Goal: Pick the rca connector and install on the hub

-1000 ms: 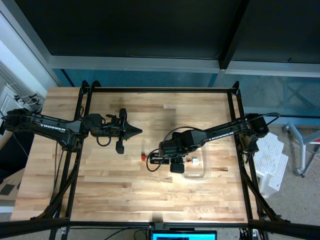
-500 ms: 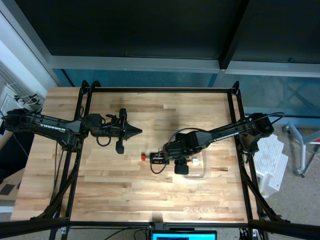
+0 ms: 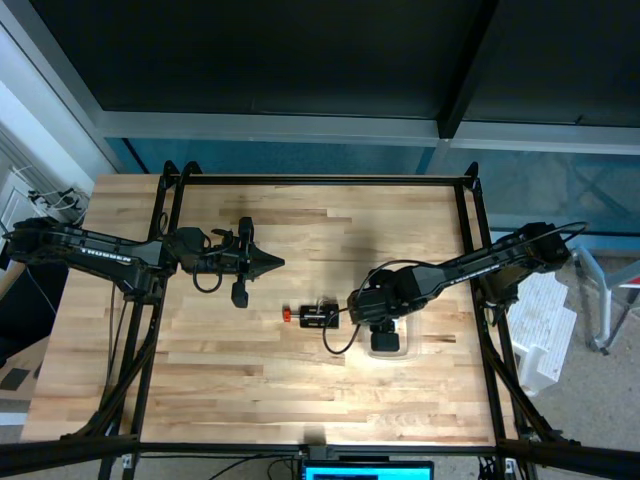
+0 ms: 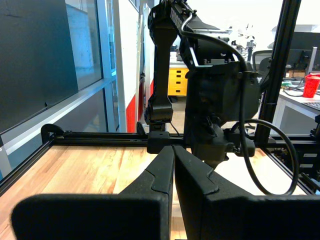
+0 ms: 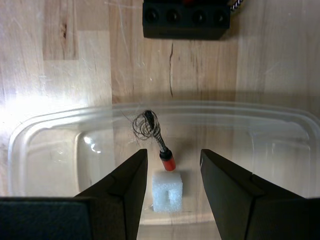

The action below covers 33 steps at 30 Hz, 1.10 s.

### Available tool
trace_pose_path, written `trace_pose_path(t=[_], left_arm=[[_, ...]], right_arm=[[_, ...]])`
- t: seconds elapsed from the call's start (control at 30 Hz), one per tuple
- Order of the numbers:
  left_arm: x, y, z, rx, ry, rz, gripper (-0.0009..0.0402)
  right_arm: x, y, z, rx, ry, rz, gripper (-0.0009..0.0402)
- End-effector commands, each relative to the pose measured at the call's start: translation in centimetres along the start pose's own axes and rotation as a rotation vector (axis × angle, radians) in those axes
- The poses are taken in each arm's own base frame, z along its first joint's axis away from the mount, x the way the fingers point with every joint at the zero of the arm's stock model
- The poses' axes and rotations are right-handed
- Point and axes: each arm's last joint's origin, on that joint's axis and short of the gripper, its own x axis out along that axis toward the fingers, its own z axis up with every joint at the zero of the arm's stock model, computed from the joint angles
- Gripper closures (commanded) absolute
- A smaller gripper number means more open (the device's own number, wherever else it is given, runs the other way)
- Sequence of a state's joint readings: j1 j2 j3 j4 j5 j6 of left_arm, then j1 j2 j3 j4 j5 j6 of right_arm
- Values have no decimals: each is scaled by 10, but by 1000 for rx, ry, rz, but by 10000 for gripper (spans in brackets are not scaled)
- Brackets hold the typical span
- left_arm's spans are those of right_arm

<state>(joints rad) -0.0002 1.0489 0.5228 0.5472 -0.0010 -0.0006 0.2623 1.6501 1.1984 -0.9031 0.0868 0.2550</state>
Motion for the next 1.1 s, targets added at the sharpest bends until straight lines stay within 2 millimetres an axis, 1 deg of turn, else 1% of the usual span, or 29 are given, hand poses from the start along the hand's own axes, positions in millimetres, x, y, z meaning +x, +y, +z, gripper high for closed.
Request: trace_pose_path(t=[0.03, 0.23, 0.5, 0.7, 0.87, 1.1], left_arm=[[0, 0, 0, 0, 0, 0, 393], [0, 0, 0, 0, 0, 0, 393], [0, 0, 0, 0, 0, 0, 393], [0, 0, 0, 0, 0, 0, 393], [0, 0, 0, 0, 0, 0, 393], [0, 0, 0, 0, 0, 0, 393]], right_arm=[[3, 0, -5, -9, 7, -1, 248], [13, 4, -10, -30, -7, 7, 248], [17, 6, -9, -71, -32, 13, 248], [26, 7, -11, -69, -69, 22, 248], [35, 8, -10, -75, -54, 20, 248], [38, 8, -10, -78, -64, 21, 258]])
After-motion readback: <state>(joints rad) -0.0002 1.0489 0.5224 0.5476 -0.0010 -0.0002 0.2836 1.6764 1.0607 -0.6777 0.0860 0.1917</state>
